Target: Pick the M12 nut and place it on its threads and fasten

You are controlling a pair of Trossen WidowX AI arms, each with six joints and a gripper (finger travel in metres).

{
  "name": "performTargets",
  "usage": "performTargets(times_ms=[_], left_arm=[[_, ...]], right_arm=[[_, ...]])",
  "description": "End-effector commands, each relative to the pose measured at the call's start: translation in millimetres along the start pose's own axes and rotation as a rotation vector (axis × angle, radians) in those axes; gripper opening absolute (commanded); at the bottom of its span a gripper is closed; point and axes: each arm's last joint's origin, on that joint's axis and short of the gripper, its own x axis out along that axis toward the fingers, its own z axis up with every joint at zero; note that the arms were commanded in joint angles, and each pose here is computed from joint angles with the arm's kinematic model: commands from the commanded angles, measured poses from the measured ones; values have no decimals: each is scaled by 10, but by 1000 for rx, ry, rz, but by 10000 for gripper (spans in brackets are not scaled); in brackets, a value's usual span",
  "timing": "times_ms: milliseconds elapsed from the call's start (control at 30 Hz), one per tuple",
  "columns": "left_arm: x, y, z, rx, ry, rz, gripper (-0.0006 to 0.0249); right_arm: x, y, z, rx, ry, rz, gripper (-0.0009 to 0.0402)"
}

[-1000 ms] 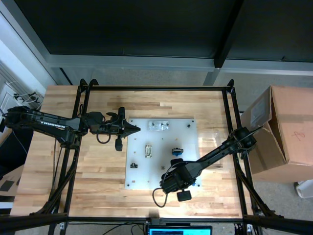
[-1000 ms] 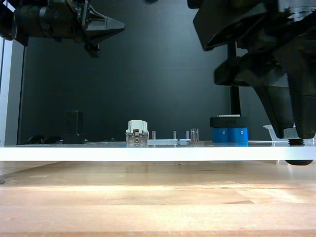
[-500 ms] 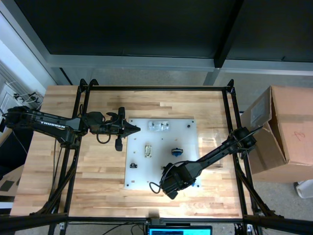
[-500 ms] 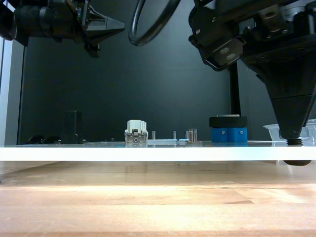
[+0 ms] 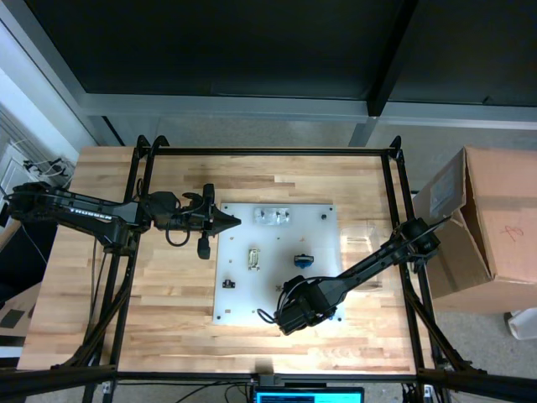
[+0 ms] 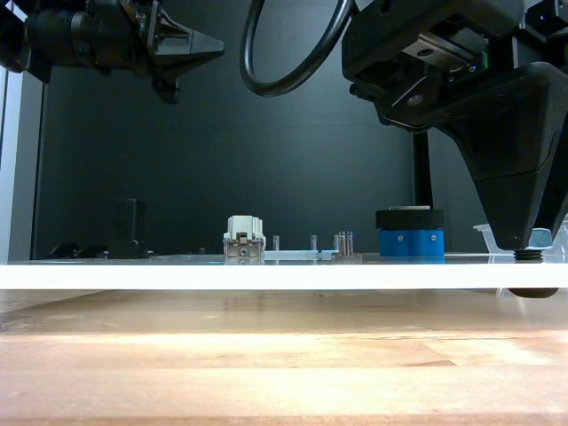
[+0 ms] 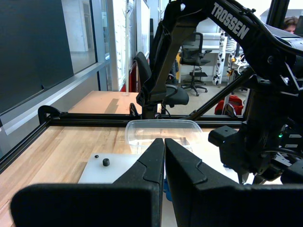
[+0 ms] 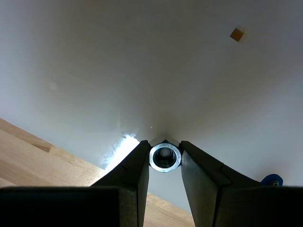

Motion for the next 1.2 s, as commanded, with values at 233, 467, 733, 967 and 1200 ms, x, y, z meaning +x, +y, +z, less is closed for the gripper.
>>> performTargets(times_ms=[233,467,733,967,1200], left_arm=[[1,0,1,0,0,0,0],[1,0,1,0,0,0,0],[1,0,1,0,0,0,0],[1,0,1,0,0,0,0],[1,0,1,0,0,0,0]], right_arm=[[-6,-2,1,-2,1,-1,32],[-6,-2,2,-2,-2,-1,81],[-28,-5,3,-3,-2,5,145],[-42,-7,3,-4,-3,8,198],[-145,-22,9,-18,-16,34,228]])
